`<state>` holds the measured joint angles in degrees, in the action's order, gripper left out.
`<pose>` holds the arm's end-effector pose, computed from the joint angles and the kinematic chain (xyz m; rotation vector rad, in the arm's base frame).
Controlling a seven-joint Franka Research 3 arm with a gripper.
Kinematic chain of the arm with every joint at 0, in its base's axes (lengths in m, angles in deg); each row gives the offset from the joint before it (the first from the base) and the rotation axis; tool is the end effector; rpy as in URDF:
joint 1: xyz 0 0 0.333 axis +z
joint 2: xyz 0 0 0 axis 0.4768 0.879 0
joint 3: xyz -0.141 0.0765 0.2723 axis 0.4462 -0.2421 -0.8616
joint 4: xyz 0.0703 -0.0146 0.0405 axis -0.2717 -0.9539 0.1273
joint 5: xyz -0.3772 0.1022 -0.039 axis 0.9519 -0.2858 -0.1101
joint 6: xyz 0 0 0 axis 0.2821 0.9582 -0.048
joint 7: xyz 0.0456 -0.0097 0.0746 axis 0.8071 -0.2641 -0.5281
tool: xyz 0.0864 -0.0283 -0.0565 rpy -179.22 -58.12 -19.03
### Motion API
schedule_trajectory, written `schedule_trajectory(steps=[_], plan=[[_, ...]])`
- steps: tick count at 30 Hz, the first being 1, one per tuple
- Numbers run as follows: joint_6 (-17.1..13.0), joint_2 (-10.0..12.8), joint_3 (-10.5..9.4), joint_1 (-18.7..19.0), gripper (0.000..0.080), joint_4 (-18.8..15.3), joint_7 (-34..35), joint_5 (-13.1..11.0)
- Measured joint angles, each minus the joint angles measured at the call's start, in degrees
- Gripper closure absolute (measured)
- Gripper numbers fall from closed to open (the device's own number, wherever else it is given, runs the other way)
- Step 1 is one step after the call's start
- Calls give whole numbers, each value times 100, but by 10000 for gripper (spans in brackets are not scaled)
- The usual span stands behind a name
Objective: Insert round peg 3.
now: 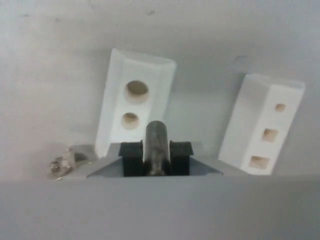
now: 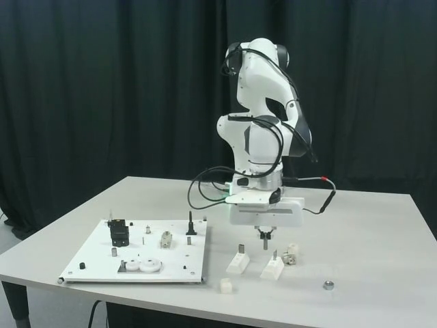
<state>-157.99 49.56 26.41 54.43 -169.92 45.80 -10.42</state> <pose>0.5750 0.1494 0.2844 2.9484 -1.0416 -0.0544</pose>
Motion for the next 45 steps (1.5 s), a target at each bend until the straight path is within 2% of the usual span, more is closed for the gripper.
schedule_trajectory(steps=[12,25,37,45], plan=[[76,-4,466,-28,695,136,-580,183],[224,-4,945,-278,695,201,-1558,201],[220,9,986,-840,695,233,-2211,193],[187,132,984,-1069,695,232,-2533,127]])
